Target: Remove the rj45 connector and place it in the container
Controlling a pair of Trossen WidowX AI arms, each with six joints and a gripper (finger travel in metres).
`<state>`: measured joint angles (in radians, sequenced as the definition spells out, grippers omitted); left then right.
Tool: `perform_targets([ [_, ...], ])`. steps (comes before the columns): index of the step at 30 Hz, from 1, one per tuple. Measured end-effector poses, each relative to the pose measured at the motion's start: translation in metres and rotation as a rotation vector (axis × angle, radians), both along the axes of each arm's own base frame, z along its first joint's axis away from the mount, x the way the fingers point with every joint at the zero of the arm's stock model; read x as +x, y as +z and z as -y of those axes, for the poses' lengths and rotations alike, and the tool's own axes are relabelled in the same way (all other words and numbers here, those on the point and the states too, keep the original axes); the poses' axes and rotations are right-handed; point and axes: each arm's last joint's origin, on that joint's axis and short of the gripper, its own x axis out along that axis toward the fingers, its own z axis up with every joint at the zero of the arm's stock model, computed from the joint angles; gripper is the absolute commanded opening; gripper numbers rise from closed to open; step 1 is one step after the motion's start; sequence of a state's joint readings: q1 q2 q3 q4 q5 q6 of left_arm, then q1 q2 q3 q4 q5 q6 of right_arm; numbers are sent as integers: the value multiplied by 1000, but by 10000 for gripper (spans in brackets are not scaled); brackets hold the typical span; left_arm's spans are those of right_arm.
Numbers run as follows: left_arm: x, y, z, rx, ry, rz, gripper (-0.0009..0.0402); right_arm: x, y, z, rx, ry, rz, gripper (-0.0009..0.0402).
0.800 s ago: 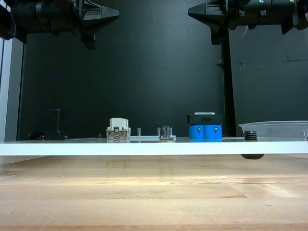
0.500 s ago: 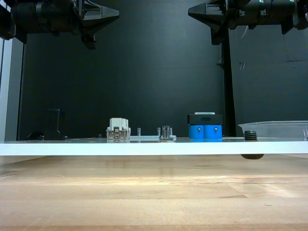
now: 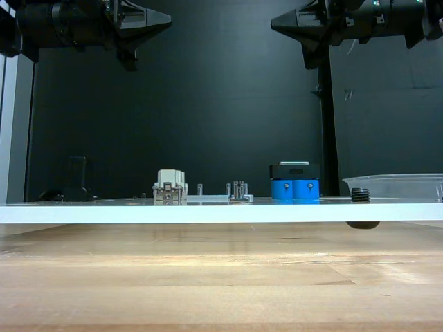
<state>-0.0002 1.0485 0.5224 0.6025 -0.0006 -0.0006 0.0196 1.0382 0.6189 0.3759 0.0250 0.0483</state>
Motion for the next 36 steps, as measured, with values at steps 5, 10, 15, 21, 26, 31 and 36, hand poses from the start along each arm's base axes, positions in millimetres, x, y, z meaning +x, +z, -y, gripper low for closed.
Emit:
perform_targets([
  [5, 0, 0, 0, 0, 0, 1, 0, 0, 6, -4, -2, 3, -195, 0],
  [10, 0, 0, 0, 0, 0, 1, 0, -4, 10, -12, -16, -29, -389, 0],
  [15, 0, 0, 0, 0, 0, 1, 0, -4, 10, -26, -27, -20, -534, 0],
  [21, 0, 0, 0, 0, 0, 1, 0, -2, 10, -39, -27, -1, -650, 0],
  [26, 0, 0, 0, 0, 0, 1, 0, 1, 6, -50, -45, -12, -755, 0],
  [31, 0, 0, 0, 0, 0, 0, 0, 2, -2, -58, -26, -14, -830, 0],
  [36, 0, 0, 0, 0, 0, 1, 0, 0, -6, -68, -29, -12, -916, 0],
])
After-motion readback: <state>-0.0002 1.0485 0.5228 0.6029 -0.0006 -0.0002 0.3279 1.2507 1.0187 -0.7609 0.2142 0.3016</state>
